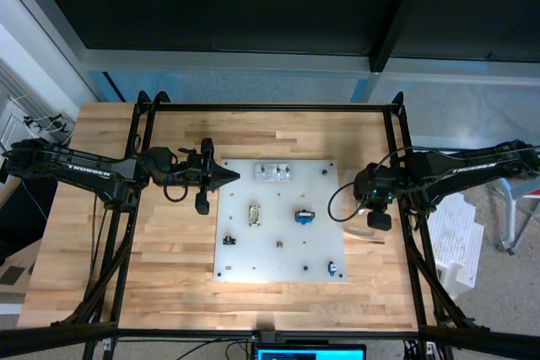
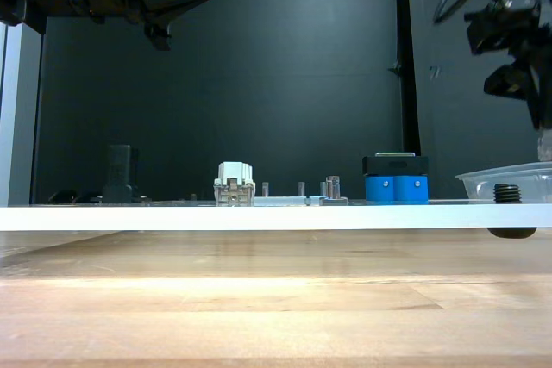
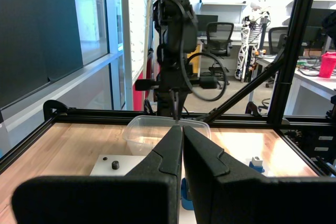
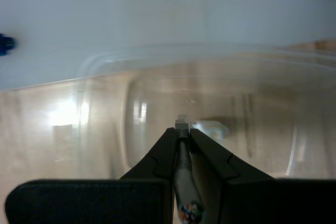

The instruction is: Pick the RJ45 connector and install on taskboard

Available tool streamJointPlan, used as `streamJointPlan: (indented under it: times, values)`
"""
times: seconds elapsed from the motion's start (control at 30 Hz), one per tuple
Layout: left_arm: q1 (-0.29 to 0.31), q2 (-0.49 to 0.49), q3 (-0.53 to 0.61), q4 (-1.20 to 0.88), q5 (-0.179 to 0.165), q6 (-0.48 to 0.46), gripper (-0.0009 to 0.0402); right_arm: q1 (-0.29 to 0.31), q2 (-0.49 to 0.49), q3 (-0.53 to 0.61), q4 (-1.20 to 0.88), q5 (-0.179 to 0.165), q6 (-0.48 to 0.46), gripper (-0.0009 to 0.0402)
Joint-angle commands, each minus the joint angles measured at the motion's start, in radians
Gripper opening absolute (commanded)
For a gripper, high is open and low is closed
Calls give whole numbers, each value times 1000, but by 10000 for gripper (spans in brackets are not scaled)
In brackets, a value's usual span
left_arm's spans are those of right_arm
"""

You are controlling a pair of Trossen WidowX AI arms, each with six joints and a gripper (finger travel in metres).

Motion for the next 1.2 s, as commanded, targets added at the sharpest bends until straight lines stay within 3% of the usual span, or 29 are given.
streamJointPlan:
  times: [0.03,0.3,0.53,0.7,0.97,1.2]
  values:
    - [0,0,0,0,0,0,0,63,2,16,1,2,26,0]
    - [0,0,0,0,0,0,0,176,42,72,0,5,111,0]
    - [0,0,0,-1,0,0,0,283,150,149,0,6,161,0]
    - [0,0,0,0,0,0,0,365,242,221,1,31,236,0]
    - [0,0,0,0,0,0,0,441,385,322,1,32,319,0]
    - [0,0,0,0,0,0,0,493,499,417,5,55,357,0]
